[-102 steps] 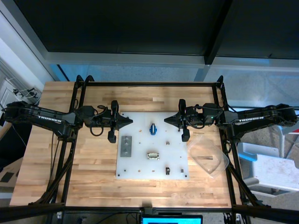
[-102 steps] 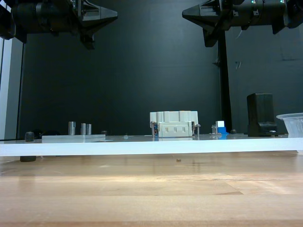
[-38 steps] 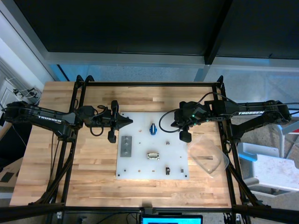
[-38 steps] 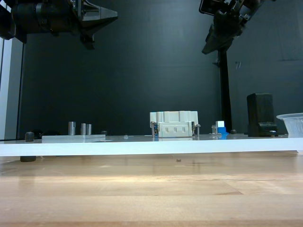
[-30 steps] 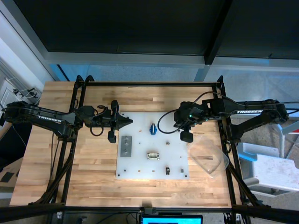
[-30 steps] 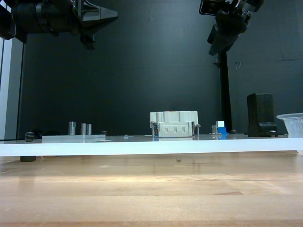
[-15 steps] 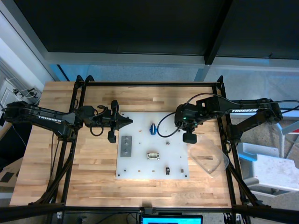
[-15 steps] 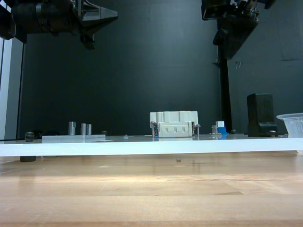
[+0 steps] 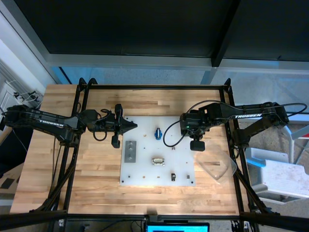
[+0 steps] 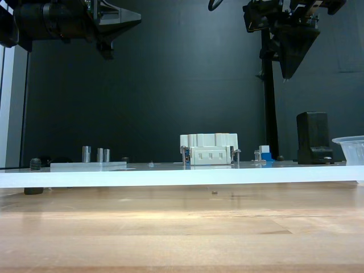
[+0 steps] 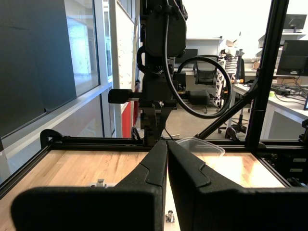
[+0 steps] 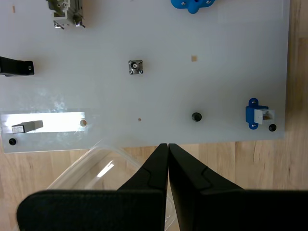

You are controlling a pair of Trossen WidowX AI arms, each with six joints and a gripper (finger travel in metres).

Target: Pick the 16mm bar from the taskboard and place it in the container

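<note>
Plainly the reach is in hand: the right gripper (image 12: 164, 145), closed on nothing, hangs point-down in the low view's upper right, above the right edge of the board (image 9: 145, 170). The left gripper (image 9: 135, 125), closed too, is parked left of centre in the high view. The bar (image 12: 24, 127) seems to stand on end, long axis vertical, at the board's lower right corner, near the tray (image 10: 348, 147). Next: open, move over it, descend.

A wooden table (image 9: 96, 193) sits inside a black frame (image 9: 154, 87) (a lit screen (image 9: 177, 227) glows at its near edge).
</note>
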